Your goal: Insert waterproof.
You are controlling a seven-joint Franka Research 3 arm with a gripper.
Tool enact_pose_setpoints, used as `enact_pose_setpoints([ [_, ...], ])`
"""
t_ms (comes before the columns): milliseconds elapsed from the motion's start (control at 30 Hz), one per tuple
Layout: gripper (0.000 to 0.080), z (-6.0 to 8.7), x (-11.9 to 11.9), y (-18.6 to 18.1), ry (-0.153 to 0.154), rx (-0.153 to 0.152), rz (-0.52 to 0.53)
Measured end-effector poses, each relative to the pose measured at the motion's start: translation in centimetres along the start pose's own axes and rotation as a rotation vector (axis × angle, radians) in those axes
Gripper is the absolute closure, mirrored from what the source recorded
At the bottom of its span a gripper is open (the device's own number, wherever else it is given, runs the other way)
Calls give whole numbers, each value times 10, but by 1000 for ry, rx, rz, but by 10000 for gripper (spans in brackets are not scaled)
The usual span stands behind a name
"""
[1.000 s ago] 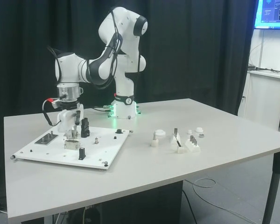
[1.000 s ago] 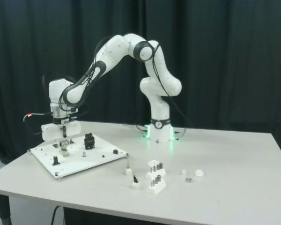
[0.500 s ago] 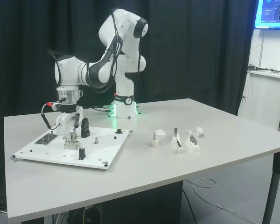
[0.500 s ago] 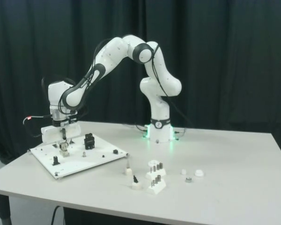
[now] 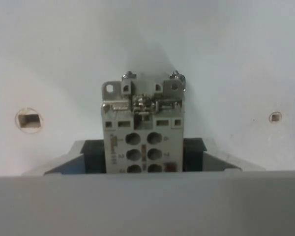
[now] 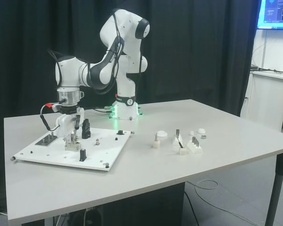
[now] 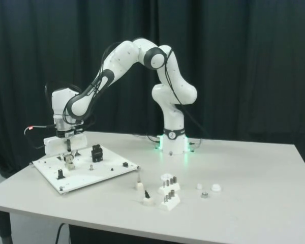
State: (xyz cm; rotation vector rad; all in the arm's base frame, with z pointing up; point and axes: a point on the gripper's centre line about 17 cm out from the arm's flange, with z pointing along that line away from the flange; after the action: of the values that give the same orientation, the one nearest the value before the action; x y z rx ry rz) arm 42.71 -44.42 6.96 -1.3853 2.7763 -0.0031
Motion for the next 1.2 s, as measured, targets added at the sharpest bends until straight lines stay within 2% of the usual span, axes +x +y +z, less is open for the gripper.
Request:
enact_pose_setpoints([
  [533, 489, 0, -3, 0, 0, -3, 2],
  [833, 489, 1, -4, 6, -2, -26, -9],
  [1200, 489, 3, -3, 6, 4, -25, 6],
])
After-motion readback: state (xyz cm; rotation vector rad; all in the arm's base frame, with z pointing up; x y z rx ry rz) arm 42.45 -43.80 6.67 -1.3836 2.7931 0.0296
